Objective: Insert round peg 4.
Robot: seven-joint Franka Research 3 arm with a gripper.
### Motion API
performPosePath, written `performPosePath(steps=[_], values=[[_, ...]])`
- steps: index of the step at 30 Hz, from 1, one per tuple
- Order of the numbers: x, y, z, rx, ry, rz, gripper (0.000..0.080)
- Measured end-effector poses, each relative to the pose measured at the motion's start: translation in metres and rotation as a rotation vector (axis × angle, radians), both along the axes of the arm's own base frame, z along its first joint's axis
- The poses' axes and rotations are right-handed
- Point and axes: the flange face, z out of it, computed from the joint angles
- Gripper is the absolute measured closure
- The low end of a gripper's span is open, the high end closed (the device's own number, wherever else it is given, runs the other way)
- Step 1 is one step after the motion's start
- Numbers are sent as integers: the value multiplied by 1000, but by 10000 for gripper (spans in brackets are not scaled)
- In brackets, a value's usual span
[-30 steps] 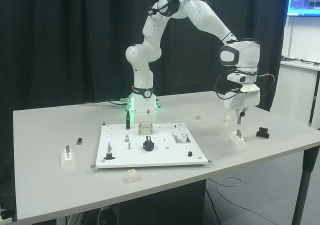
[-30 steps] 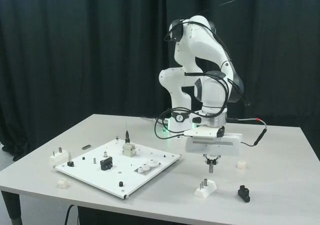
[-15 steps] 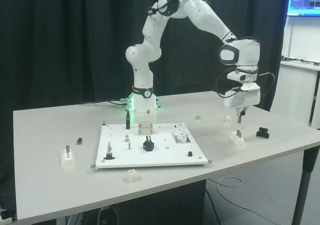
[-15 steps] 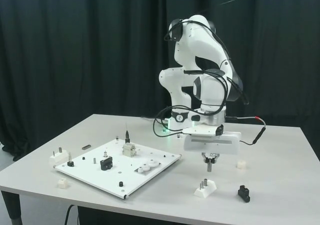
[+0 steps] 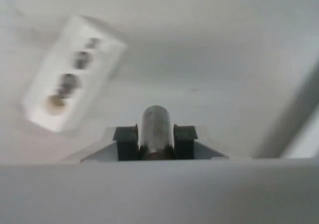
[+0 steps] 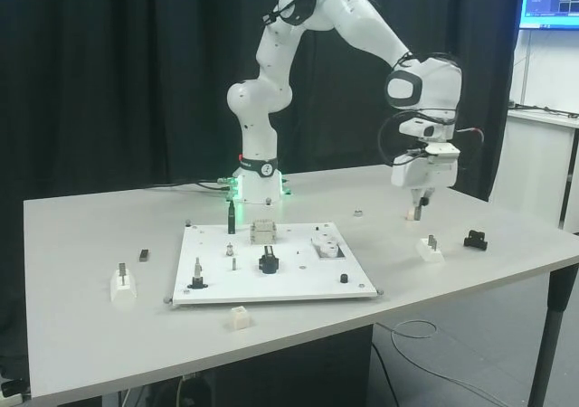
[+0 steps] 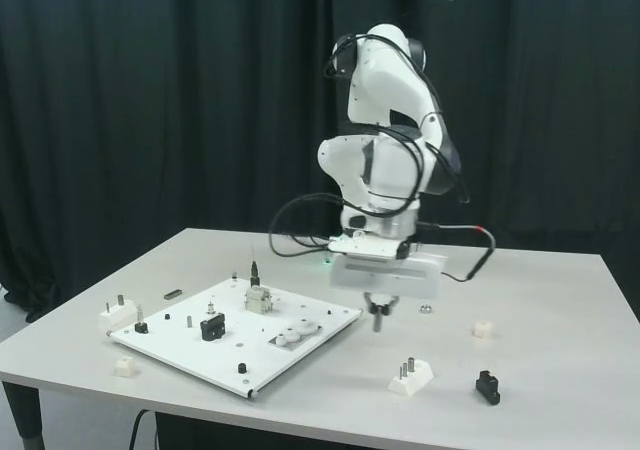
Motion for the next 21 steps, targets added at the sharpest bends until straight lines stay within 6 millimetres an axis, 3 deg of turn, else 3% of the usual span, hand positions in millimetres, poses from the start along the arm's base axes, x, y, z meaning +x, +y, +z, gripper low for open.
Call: performPosePath(steps=[11,21], values=[[11,-79,15,-38,32,63,656],[14,-148,16,-36,59,132,656]])
